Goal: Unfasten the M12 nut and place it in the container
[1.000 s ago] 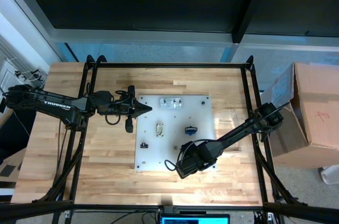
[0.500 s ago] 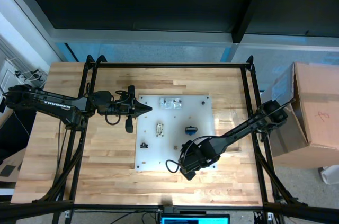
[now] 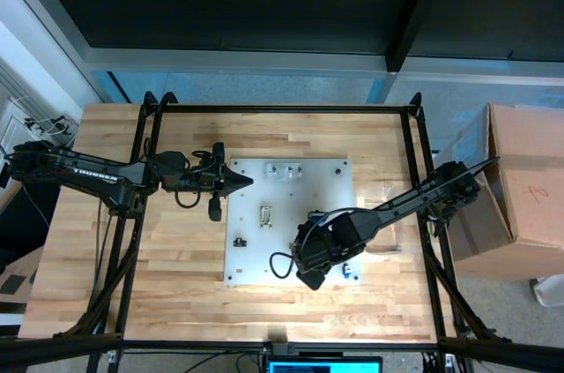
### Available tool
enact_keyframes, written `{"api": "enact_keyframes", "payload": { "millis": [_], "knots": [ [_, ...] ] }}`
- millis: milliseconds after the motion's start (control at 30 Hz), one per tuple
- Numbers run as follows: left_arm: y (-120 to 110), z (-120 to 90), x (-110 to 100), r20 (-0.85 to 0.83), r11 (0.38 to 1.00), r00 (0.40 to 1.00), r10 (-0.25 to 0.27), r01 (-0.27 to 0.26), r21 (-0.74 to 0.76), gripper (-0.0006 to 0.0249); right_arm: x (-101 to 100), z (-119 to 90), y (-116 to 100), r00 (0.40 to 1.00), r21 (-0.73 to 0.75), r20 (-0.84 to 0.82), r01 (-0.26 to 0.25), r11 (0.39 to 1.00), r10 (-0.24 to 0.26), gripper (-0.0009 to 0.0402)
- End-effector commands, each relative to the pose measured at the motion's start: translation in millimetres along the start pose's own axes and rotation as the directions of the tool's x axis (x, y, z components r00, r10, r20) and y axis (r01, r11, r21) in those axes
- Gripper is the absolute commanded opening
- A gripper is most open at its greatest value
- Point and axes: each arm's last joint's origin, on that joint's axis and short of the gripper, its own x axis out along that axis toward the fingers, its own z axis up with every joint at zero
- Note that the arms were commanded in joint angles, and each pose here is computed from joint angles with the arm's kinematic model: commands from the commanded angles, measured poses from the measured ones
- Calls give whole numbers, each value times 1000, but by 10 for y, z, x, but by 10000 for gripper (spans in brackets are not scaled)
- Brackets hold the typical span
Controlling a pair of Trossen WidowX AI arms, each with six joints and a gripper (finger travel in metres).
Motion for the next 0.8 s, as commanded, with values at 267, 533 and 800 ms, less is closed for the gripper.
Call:
{"api": "enact_keyframes", "payload": {
  "millis": [267, 533, 800],
  "knots": [
    [0, 0, 0, 0, 1000, 1000, 0, 0, 0, 0, 41, 105, 88, 998, -313, 11, 59, 948, -59, 179],
    [0, 1, 0, 1, 1000, 1000, 0, 0, 0, 0, 380, 284, 69, 993, -330, -30, 99, 939, -115, 217],
    [0, 1, 0, 1, 1000, 1000, 0, 0, 0, 0, 618, 347, 123, 994, -358, -50, 76, 930, -100, 219]
  ]
}}
